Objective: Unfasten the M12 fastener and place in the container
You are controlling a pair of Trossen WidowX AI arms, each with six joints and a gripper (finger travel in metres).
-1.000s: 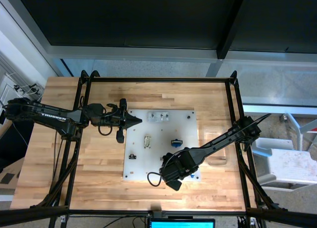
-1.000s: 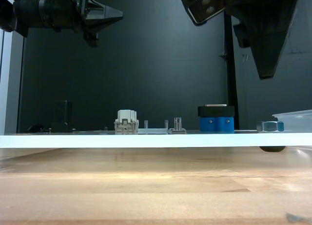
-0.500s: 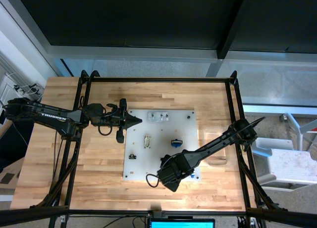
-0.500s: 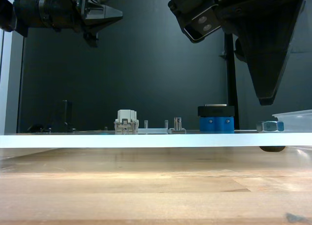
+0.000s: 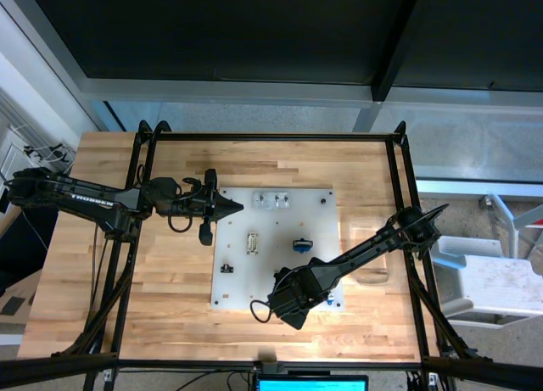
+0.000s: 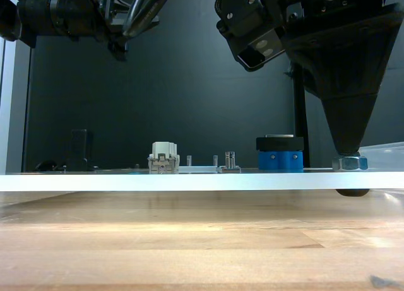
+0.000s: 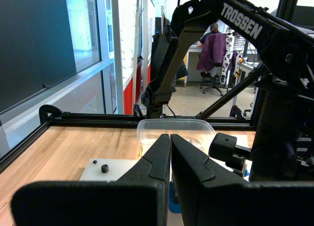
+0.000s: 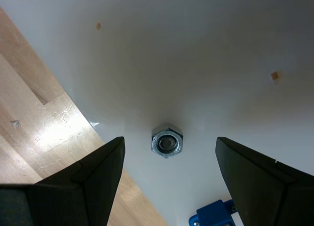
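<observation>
Robotics lab inside open office space.
- Wooden butcher-block table [image 5: 170,272] caged by black extrusion frame [image 5: 271,137]; white task board [image 5: 237,281] at centre; monitor [image 5: 311,382] at bottom edge of high view.
- Two arms, one lettered TROSSEN [image 7: 245,20].
- Left gripper [image 5: 240,207], fingers together, hangs over board's far left edge.
- Right gripper [image 6: 349,146], fingers spread, points down at board's near right.
- Beyond table: glass partitions [image 7: 83,30], office chair [image 7: 211,81], purple jacket [image 7: 212,54], person [image 7: 214,29], grey floor [image 5: 475,153].
</observation>
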